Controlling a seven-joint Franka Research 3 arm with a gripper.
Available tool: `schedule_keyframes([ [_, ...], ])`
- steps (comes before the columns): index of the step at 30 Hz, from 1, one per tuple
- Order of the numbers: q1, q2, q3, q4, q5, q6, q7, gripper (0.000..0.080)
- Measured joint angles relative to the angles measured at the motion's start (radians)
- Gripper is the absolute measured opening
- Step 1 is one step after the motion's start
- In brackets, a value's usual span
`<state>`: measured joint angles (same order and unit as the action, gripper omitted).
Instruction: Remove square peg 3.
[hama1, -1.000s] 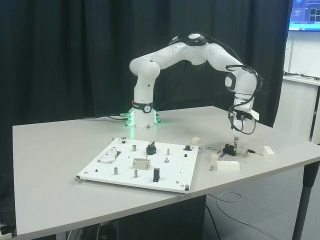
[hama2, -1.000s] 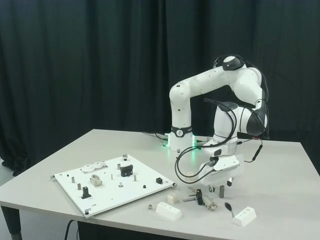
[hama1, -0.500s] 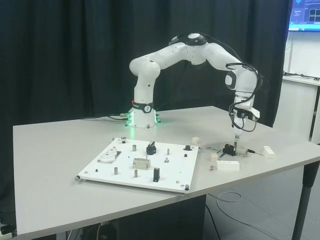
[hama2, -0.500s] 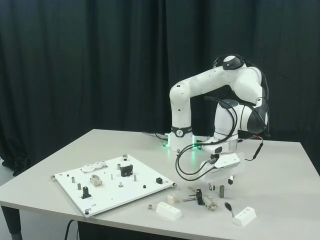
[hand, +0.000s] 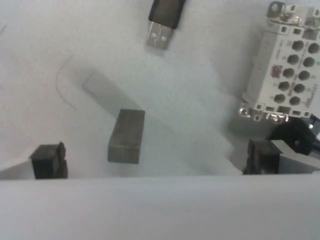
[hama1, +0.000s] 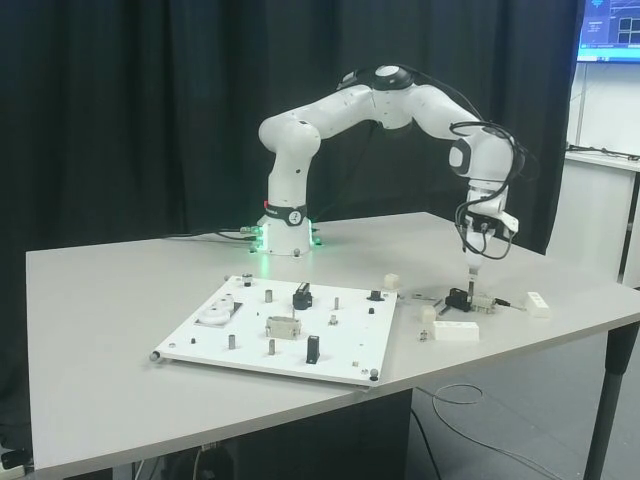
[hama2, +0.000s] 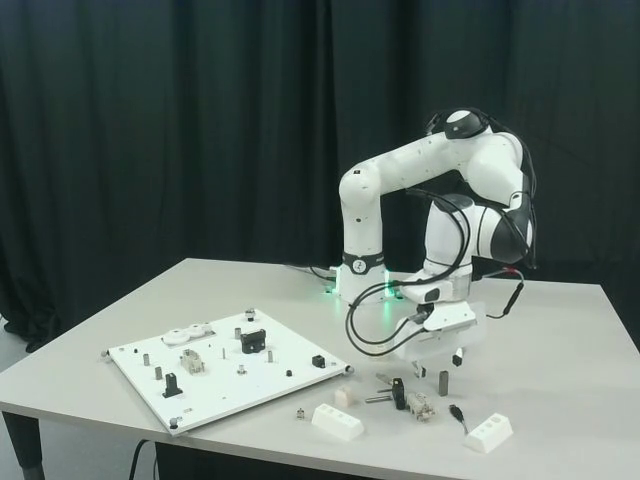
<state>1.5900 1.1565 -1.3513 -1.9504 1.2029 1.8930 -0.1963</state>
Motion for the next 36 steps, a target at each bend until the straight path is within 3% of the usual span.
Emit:
schedule_keyframes([
  [36, -0.027, 0.001, -0.046, -0.009, -0.005, 0.003, -0.07, 0.08],
])
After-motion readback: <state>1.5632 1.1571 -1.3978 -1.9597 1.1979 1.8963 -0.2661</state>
